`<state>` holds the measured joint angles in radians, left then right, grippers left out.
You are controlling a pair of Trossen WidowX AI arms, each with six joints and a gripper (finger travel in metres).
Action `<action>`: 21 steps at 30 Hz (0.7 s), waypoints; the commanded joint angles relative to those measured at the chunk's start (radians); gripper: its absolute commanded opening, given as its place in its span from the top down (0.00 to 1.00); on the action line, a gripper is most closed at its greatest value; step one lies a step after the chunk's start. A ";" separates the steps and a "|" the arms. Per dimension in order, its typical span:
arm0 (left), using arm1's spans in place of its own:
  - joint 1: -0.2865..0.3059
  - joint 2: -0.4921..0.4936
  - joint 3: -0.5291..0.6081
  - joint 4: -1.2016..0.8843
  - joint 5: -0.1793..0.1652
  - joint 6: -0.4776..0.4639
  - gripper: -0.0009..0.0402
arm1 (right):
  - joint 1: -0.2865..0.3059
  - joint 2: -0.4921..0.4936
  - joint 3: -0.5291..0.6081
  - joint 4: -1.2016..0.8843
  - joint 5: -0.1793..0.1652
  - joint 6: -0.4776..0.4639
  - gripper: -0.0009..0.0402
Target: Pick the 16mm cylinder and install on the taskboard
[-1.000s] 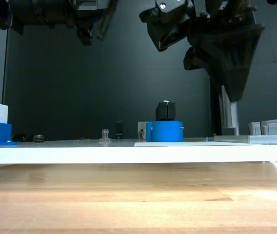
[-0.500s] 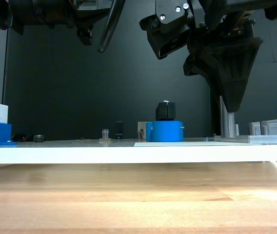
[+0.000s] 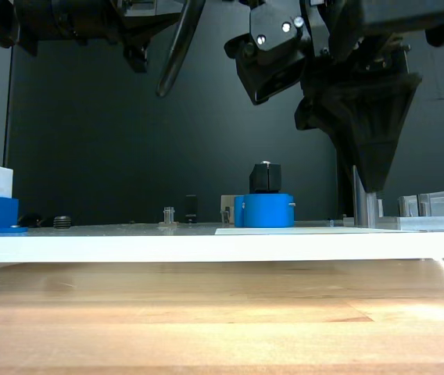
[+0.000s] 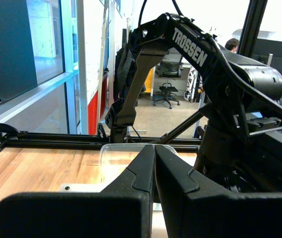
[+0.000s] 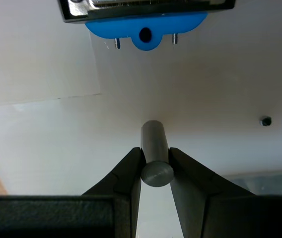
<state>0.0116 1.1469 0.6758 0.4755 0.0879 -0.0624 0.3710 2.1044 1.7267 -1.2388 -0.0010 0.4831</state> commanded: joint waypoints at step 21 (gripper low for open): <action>0.000 0.000 0.000 0.000 0.000 0.000 0.98 | 0.003 -0.001 -0.063 0.091 0.000 0.002 0.82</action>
<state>0.0116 1.1469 0.6754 0.4755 0.0879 -0.0624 0.3729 2.1033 1.6634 -1.1484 -0.0002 0.4828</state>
